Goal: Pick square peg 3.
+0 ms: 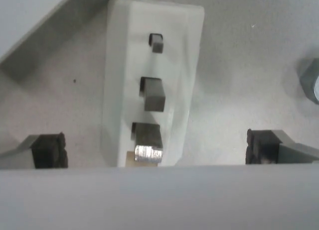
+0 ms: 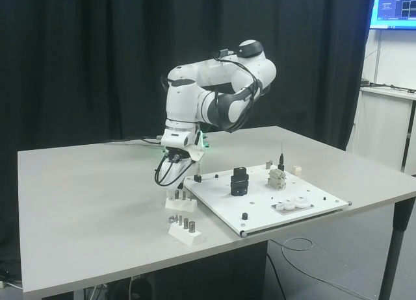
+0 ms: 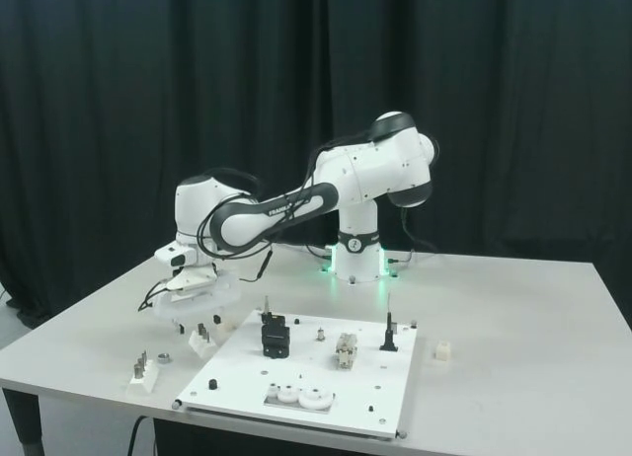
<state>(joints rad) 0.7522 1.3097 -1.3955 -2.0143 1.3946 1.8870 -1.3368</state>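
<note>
Square peg 3 [image 1: 148, 143] between wide-open fingers [image 1: 48, 151], untouched.

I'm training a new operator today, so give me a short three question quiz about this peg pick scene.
1. True or false: the end effector already grips a peg.
2. How many square pegs stand in the white holder under the wrist camera?
3. The white board lies: A) on the grey table, B) on the floor.

Key: 1 false, its fingers are open and apart from the pegs. 2 three. 3 A.
</note>
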